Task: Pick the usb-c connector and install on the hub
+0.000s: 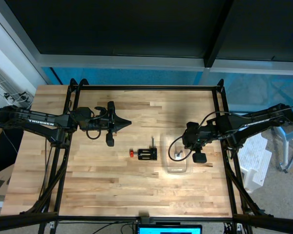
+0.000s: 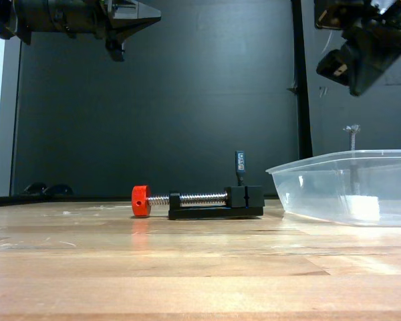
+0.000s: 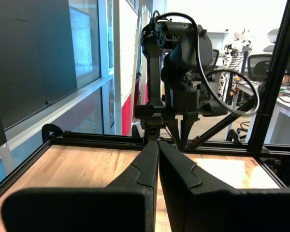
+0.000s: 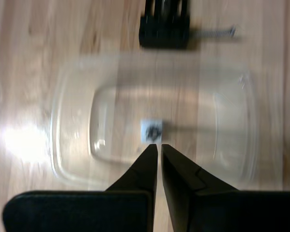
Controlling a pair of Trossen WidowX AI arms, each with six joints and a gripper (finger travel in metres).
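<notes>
The hub [image 1: 147,154] is a small black block with an orange-red end [image 2: 141,200] and a thin dark stem [image 2: 239,164], lying mid-table. In the clear tray [image 1: 178,170] to its right sits a small white block [image 4: 148,126] with a tiny dark piece on it, the usb-c connector [image 4: 154,131]. My right gripper [image 4: 158,145] hangs shut above the tray, pointing down, its tips just short of the white block. My left gripper [image 1: 129,123] is shut and held high over the table's left half, well away from the hub.
A black frame [image 1: 146,88] borders the wooden table. A thin upright rod [image 2: 352,144] rises from the tray. Bare wood lies between the hub and the near edge.
</notes>
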